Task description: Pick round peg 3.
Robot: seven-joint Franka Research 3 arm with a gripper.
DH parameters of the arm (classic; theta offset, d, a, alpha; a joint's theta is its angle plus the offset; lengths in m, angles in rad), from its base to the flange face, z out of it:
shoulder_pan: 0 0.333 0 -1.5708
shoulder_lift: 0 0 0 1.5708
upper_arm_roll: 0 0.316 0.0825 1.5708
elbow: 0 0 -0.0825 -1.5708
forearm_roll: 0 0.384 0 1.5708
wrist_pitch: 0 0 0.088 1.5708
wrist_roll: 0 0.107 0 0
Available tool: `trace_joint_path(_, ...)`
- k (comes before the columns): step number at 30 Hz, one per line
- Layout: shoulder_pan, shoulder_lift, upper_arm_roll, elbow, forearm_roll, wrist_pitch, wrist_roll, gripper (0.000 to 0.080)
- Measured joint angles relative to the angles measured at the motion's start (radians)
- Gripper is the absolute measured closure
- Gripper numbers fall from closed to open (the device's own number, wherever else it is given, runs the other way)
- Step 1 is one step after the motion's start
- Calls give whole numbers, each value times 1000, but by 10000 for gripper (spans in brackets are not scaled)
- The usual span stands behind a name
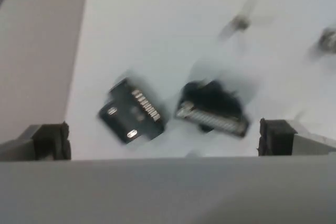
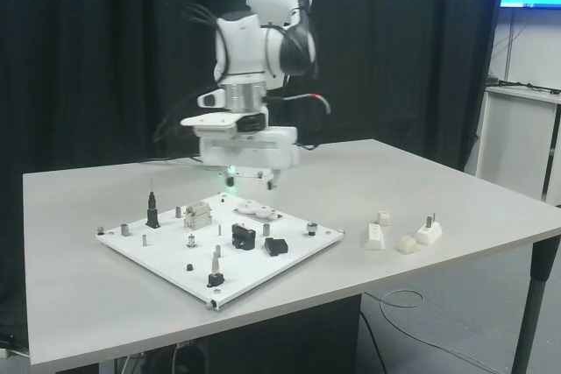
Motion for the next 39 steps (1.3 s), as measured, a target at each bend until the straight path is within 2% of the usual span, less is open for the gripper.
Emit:
trace_joint_path(23, 258, -6, 1, -5, -68, -33, 356, 3)
trace_joint_path(39, 421, -6, 13, -22, -76, -38, 592, 3)
